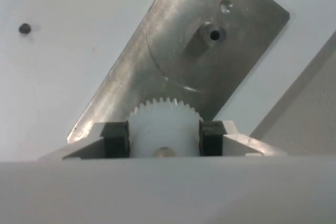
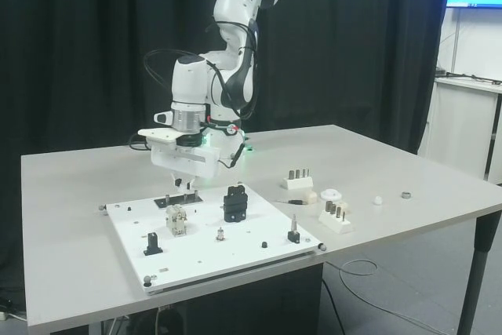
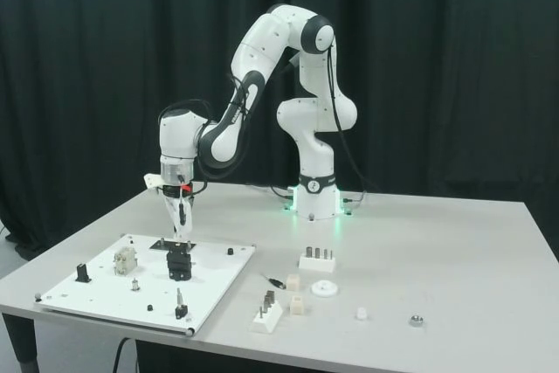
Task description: Insert medium gear.
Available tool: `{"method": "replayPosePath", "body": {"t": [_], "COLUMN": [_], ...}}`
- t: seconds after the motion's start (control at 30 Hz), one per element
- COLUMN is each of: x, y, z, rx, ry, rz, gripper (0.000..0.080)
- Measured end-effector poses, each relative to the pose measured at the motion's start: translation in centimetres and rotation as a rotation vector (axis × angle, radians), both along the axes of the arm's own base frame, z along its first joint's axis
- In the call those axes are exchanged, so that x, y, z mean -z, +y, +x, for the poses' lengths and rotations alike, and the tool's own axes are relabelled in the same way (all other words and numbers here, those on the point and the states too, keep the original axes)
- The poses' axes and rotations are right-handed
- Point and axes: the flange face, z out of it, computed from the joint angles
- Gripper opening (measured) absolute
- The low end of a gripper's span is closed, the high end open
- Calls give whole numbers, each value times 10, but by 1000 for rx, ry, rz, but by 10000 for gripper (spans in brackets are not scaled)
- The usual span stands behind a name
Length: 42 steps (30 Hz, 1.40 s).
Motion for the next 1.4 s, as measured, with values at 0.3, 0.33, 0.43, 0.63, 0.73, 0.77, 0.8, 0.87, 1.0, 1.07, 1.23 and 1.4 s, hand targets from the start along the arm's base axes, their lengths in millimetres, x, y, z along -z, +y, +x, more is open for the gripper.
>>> {"method": "replayPosePath", "body": {"t": [0.3, 0.33, 0.43, 0.63, 0.73, 0.77, 0.8, 0.87, 1.0, 1.07, 1.23, 1.4], "x": [0, 0, 0, 0, 0, 0, 1, 1, 1, 1, 1, 1], "y": [-2, -2, -3, -3, -3, -3, -3, -2, -2, -1, -1, -1], "z": [-1, -2, -2, -3, -4, -4, -4, -4, -4, -4, -4, -3], "rx": [-19, -19, -21, -23, -23, -23, -23, -22, -23, -23, -24, -27], "ry": [2, 2, 3, 5, 7, 8, 10, 11, 14, 14, 14, 13], "rz": [0, 0, 2, 6, 10, 12, 14, 18, 22, 23, 23, 23], "gripper": [283, 283, 283, 283, 283, 283, 283, 283, 283, 283, 283, 283]}}
